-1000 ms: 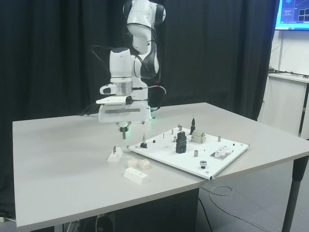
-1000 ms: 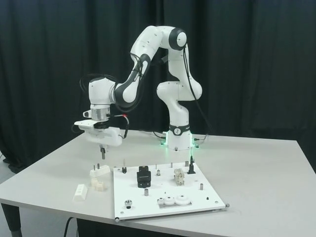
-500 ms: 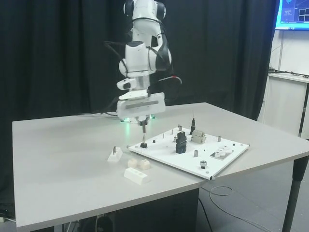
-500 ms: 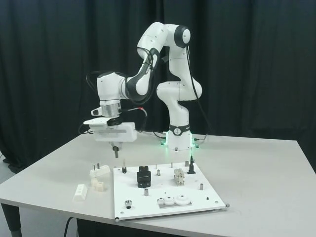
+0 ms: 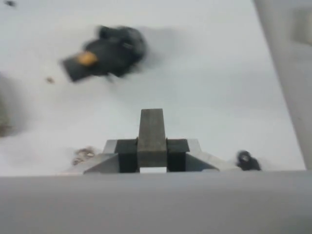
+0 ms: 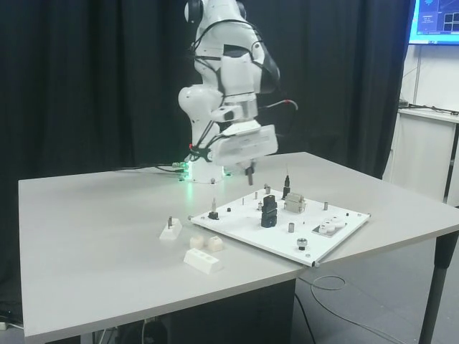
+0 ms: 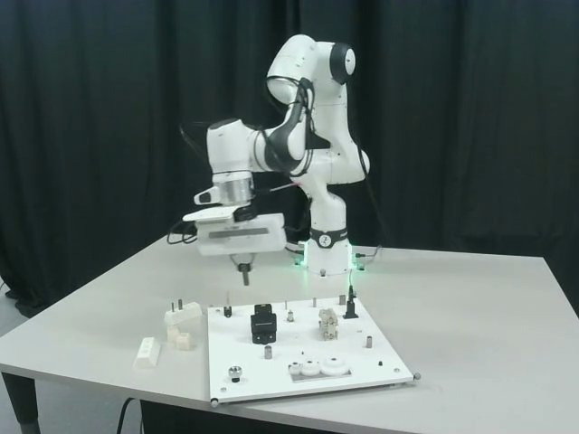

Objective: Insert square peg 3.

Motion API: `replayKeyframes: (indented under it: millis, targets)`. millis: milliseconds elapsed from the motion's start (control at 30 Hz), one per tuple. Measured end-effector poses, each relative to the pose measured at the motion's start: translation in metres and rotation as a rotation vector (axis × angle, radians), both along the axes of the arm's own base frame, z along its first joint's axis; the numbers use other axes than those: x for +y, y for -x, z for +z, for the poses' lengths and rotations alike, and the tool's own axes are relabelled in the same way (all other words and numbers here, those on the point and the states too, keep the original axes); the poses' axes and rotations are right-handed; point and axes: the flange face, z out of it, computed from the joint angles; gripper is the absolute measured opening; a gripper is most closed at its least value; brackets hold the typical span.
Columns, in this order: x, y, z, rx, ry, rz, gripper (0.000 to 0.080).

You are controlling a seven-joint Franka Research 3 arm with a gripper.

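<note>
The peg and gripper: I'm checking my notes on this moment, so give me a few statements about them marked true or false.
1. The gripper holds a grey square peg. True.
2. The peg is already seated in the white board. False: it hangs above the board, clear of it.
3. The gripper is over the white blocks beside the board. False: it is over the board's rear part.
4. A black part lies on the board below the wrist camera. True.

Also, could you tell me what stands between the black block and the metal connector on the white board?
A small upright post, shown in the second room view.
</note>
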Motion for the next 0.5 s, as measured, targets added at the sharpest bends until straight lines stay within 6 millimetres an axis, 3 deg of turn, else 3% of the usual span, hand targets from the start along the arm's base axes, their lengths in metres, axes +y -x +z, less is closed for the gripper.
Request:
replayKeyframes:
  millis: [233,500]
  targets:
    - [0.046,-0.012,0.011,-0.009,0.015,0.081,0.0114]
    - [0.102,-0.017,0.01,-0.001,0.045,0.21,0.0114]
